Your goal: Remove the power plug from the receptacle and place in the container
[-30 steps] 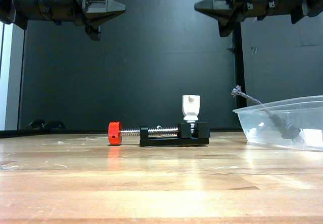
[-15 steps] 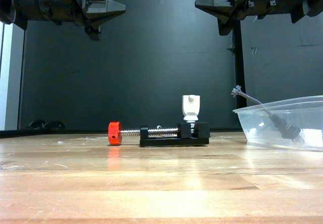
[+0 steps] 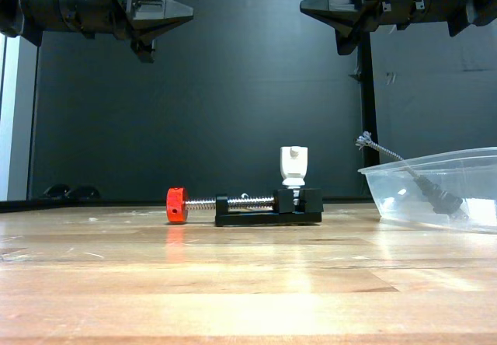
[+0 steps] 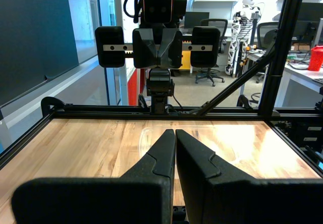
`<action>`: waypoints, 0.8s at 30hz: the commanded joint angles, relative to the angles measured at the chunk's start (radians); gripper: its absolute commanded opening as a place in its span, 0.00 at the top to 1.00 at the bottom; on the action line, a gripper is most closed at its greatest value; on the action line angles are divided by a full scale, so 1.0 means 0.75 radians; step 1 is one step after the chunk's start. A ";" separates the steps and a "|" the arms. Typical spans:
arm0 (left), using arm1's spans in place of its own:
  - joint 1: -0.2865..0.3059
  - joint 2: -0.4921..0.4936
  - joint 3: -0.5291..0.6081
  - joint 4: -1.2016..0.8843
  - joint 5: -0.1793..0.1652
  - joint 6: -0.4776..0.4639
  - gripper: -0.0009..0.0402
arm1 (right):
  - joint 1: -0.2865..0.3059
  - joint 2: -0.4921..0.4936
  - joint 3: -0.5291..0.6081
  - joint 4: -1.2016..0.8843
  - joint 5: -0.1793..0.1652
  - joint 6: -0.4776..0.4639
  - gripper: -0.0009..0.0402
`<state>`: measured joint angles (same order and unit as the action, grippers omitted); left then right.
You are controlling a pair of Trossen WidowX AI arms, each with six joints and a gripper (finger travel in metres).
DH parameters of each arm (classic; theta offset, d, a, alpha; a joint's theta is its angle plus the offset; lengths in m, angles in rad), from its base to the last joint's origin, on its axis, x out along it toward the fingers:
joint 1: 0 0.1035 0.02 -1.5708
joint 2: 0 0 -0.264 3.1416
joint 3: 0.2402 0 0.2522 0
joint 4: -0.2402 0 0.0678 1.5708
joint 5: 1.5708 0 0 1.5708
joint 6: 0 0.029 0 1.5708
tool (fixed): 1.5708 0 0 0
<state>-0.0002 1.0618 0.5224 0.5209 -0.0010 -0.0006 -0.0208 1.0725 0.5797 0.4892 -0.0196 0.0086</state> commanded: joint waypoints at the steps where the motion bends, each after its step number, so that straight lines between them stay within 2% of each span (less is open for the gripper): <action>1: 0.000 0.001 0.001 0.001 0.000 0.001 0.98 | 0.002 0.001 0.000 0.009 0.001 -0.006 0.98; 24: 0.001 0.001 0.001 0.001 0.001 0.001 0.98 | 0.005 0.001 -0.001 -0.004 0.000 -0.008 0.98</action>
<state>-0.0002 1.0618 0.5228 0.5209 -0.0010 -0.0002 -0.0174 1.0729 0.5793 0.4904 -0.0196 0.0013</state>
